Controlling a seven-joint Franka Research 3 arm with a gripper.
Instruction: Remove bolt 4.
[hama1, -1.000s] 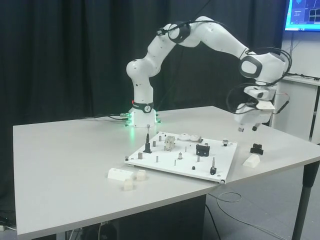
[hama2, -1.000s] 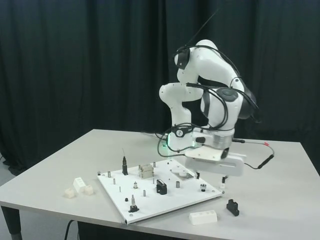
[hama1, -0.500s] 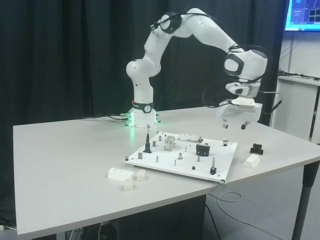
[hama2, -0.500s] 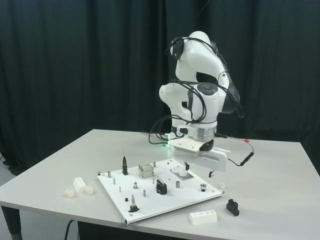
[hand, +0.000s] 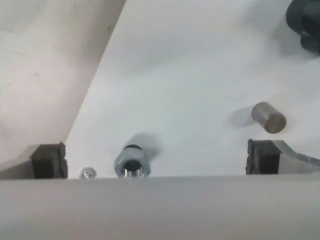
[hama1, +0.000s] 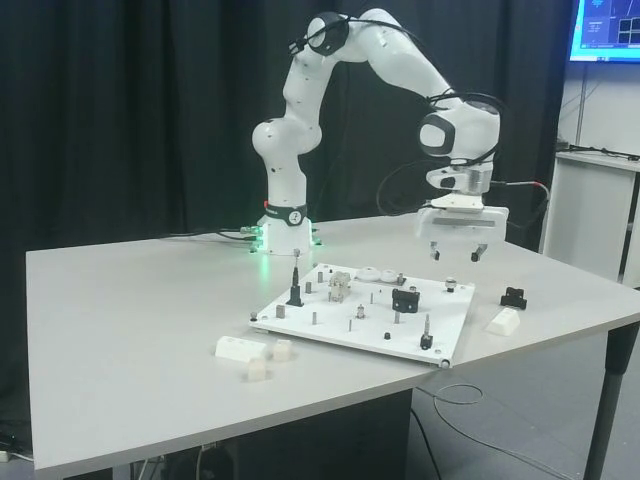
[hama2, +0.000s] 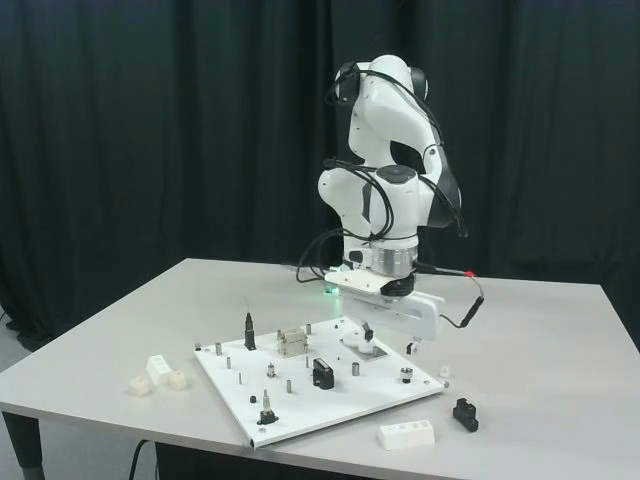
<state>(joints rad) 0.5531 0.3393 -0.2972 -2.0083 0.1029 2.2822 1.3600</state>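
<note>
A white assembly board (hama1: 445, 322) (hama2: 345, 402) lies on the grey table and carries several bolts, pins and black parts. A hex-headed bolt (hand: 132, 165) (hama1: 451, 285) (hama2: 406, 375) stands near the board's far right corner, beside a tiny screw (hand: 87, 173). My gripper (hand: 155, 159) (hama1: 455, 253) (hama2: 389, 341) hangs open above that corner and holds nothing. In the wrist view the bolt lies below and between the two black fingertips (hand: 49, 161), well under them. The board's edge (hand: 95, 85) runs close past the bolt.
A short grey pin (hand: 268, 117) and a black part (hand: 305, 25) stand on the board close by. Off the board lie a small black piece (hama1: 513, 296) (hama2: 464, 414), a white block (hama1: 502, 320) (hama2: 405, 434), and several white blocks (hama1: 240, 348) (hama2: 158, 368) at the other side.
The arm has swung from beyond the board's right edge back over the board's far right corner. The gripper has stayed open and empty.
</note>
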